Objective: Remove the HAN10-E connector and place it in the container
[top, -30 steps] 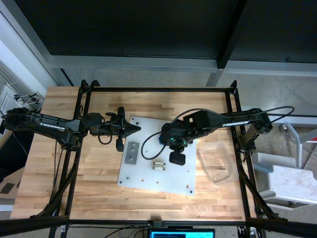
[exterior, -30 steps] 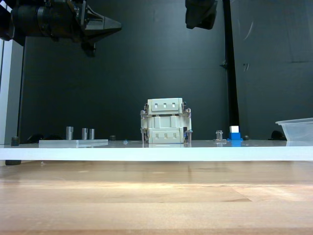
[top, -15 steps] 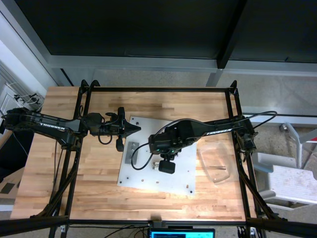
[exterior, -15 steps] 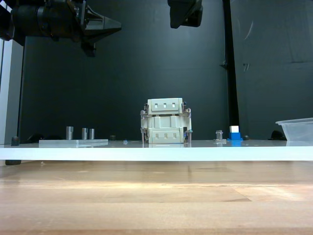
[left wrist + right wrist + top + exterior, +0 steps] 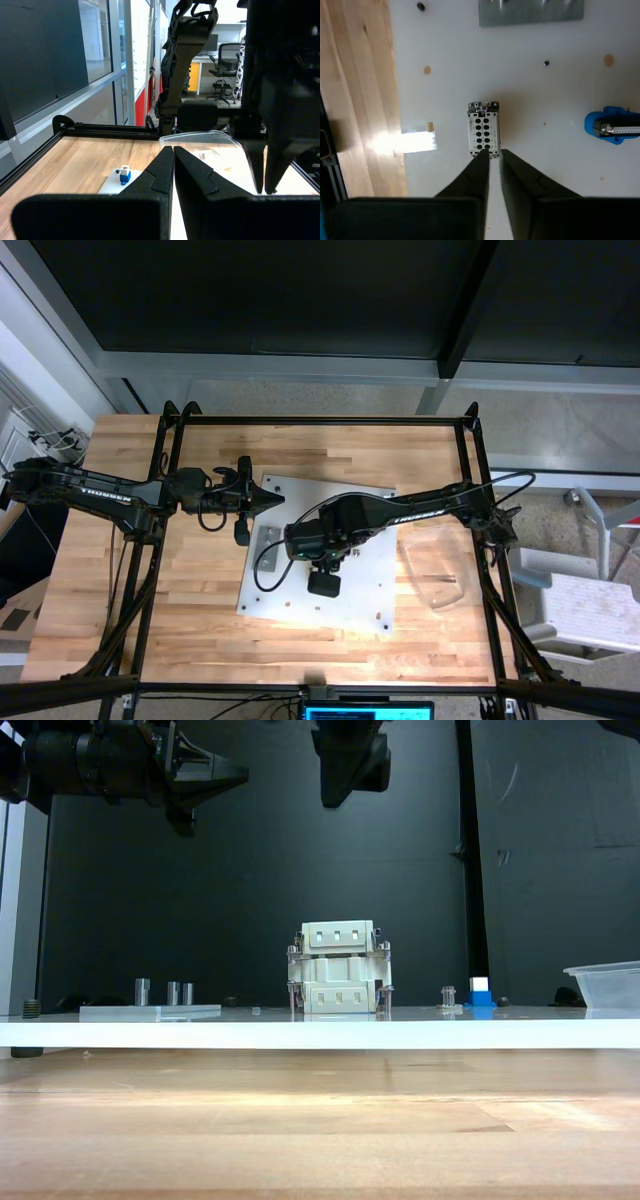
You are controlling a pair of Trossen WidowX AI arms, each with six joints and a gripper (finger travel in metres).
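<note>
The left arm (image 5: 90,495) stretches level and inward. The left gripper (image 5: 173,150) points horizontally, its jaws pressed together with no gap. The right arm (image 5: 420,508) reaches far inward from its side, with the wrist bent down. The right gripper (image 5: 494,152) is held high and points straight down, a little beyond the tips of the left jaws. Its own jaws stand slightly apart.

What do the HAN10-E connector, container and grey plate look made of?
HAN10-E connector: likely matte beige plastic, moulded pin holes; container: clear glossy plastic, wood showing through; grey plate: seemingly metal, brushed sheen. Right gripper, slightly open, hovers above the connector; left gripper, shut, hangs high leftward.
</note>
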